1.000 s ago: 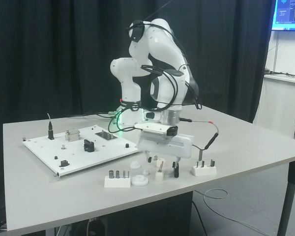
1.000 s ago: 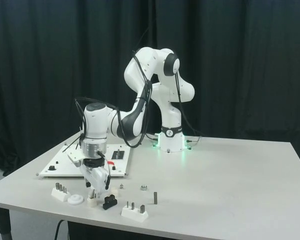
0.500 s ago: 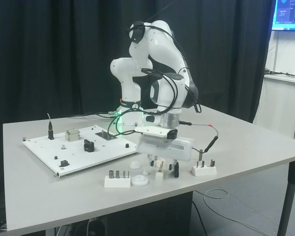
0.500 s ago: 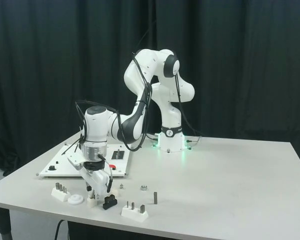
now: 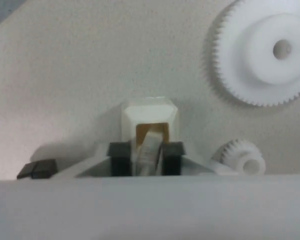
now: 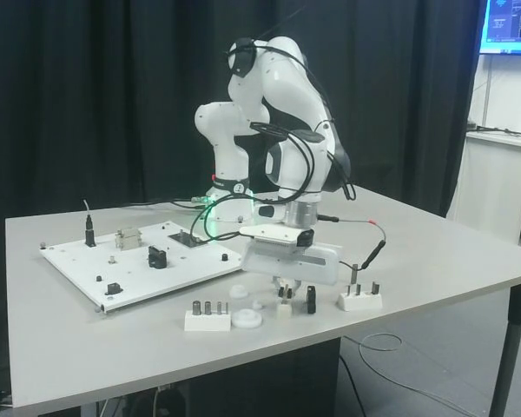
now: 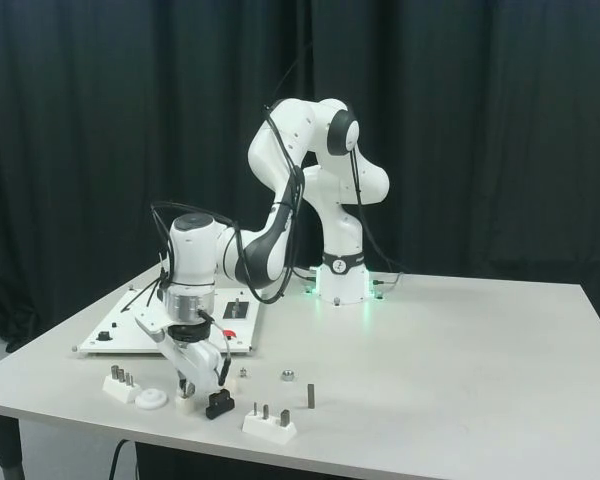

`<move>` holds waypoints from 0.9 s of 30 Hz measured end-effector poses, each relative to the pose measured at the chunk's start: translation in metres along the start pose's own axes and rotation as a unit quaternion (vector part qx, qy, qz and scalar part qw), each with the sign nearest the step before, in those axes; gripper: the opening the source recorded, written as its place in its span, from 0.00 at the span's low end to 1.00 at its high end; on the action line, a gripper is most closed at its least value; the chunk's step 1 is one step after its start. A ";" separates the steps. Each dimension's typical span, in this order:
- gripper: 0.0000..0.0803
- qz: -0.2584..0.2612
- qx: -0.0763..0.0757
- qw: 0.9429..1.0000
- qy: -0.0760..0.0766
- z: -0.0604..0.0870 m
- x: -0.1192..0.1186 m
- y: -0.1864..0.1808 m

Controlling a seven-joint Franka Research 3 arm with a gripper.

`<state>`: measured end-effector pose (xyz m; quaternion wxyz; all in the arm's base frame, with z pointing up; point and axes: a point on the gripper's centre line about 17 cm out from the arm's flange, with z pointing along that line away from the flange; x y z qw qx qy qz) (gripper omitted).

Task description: Pick Ethernet.

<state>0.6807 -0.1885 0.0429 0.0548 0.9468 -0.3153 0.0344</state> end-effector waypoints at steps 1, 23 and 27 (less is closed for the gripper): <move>0.10 0.000 0.000 1.000 0.000 0.000 0.000 0.000; 0.09 -0.002 -0.007 1.000 -0.022 -0.025 0.003 -0.004; 0.09 -0.002 -0.011 1.000 -0.029 -0.031 0.004 -0.002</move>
